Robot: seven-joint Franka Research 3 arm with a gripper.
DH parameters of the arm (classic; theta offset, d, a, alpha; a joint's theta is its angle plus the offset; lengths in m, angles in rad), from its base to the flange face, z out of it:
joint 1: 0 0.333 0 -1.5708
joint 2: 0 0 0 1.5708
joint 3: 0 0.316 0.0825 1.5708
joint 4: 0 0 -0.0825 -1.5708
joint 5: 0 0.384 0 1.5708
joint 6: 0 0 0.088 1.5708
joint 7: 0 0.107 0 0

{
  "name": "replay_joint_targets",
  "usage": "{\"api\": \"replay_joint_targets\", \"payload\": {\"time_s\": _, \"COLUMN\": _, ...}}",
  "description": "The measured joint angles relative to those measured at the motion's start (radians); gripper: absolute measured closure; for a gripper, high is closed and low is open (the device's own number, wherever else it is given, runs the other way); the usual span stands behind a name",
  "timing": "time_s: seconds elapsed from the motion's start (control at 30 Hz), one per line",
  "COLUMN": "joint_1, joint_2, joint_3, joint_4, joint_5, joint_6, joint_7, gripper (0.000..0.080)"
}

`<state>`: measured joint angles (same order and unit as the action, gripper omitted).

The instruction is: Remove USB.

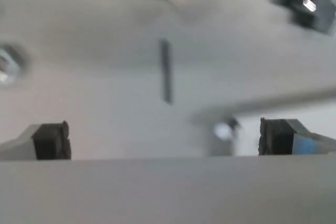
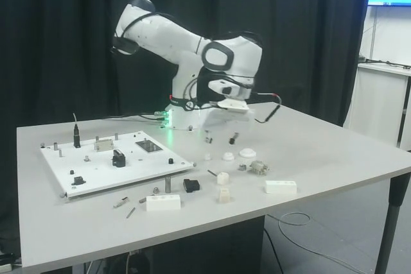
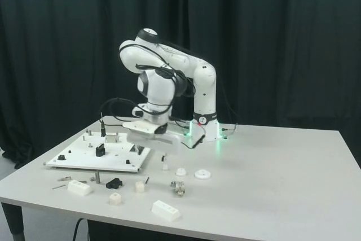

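Note:
The white board (image 2: 96, 171) (image 3: 73, 162) lies on the left part of the grey table. At its far left corner a small black plug, which I take for the USB (image 2: 76, 137) (image 3: 103, 129), stands upright with a thin wire rising from it. My gripper (image 2: 221, 138) (image 3: 151, 152) hangs open above the table just off the board's right edge, well away from that plug, and holds nothing. In the wrist view the gripper (image 1: 164, 139) shows both black fingertips (image 1: 51, 141) wide apart over bare table, with a thin black pin (image 1: 166, 71) beyond them.
Loose parts lie on the table in front of the board: white blocks (image 2: 163, 203) (image 2: 280, 187), a black piece (image 2: 191, 185), white discs (image 2: 247, 153) and a metal part (image 2: 258, 167). Black fixtures (image 2: 119, 158) stand on the board. A green light (image 2: 168, 117) glows at the arm's base.

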<state>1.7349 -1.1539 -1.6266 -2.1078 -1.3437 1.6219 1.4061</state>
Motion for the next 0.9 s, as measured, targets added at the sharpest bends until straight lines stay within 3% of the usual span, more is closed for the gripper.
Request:
{"api": "replay_joint_targets", "payload": {"time_s": 0.23, "joint_1": -0.095, "joint_2": 0.005, "joint_3": 0.044, "joint_4": -0.013, "joint_5": 0.036, "joint_6": -0.092, "joint_7": -0.102, "gripper": 0.0003}}
{"api": "replay_joint_targets", "payload": {"time_s": 0.43, "joint_1": -0.189, "joint_2": 0.005, "joint_3": 0.07, "joint_4": -0.033, "joint_5": 0.042, "joint_6": -0.143, "joint_7": -0.189, "gripper": 0.0003}}
{"api": "replay_joint_targets", "payload": {"time_s": 0.9, "joint_1": -0.434, "joint_2": 0.005, "joint_3": 0.112, "joint_4": -0.09, "joint_5": 0.037, "joint_6": -0.173, "joint_7": -0.399, "gripper": 0.0003}}
